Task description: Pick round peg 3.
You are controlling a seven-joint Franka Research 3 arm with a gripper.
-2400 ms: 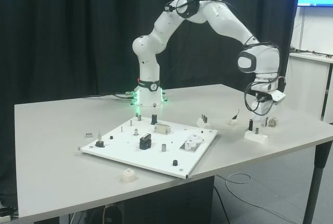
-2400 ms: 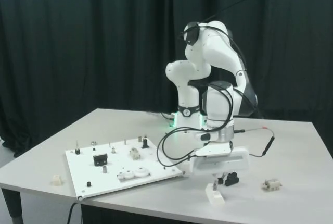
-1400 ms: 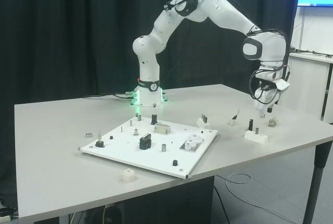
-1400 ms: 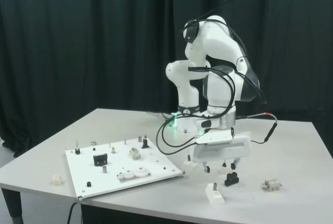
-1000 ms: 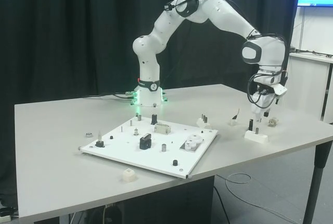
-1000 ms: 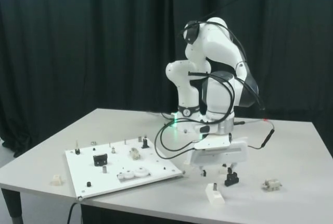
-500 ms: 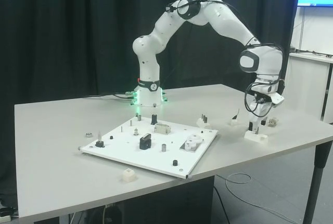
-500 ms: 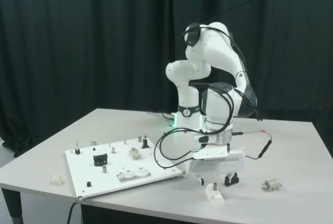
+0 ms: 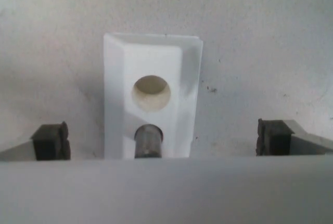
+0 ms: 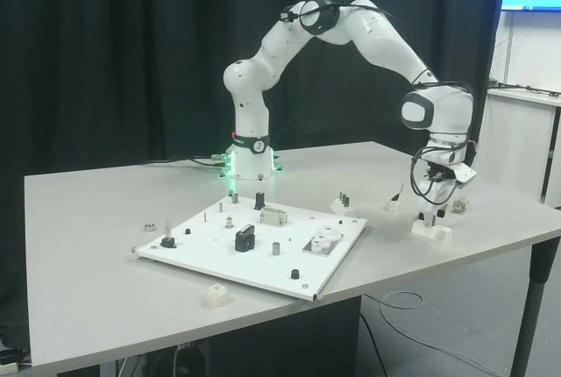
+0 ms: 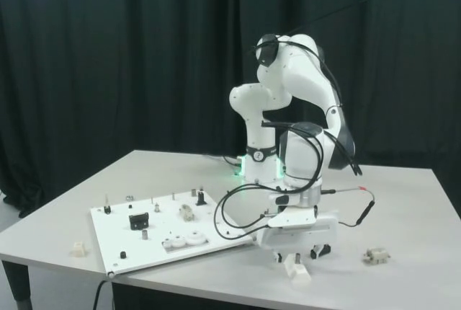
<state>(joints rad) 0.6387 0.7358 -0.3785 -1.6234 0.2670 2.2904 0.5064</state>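
Round peg 3 [image 9: 149, 140] is a short grey cylinder standing upright in a small white holder block [image 9: 151, 67], beside an empty round hole [image 9: 151, 91]. My gripper [image 9: 162, 139] is open, with its two black fingertips [image 9: 50, 141] on either side of the peg and well apart from it. In the first room view the gripper [image 10: 431, 211] hangs just over the block [image 10: 432, 229] near the table's right front edge. The second room view shows the gripper [image 11: 296, 254] low over the same block [image 11: 297, 269].
A white assembly board [image 10: 346, 241] with several small parts lies mid-table. A small white cube [image 10: 216, 295] sits near the front edge. A small connector [image 11: 377, 256] and a black part [image 11: 322, 251] lie close to the block. The table's edge is just beyond the block.
The gripper rose and swung beside the block, then came back down over it. Its fingers now stand low on either side of the peg.
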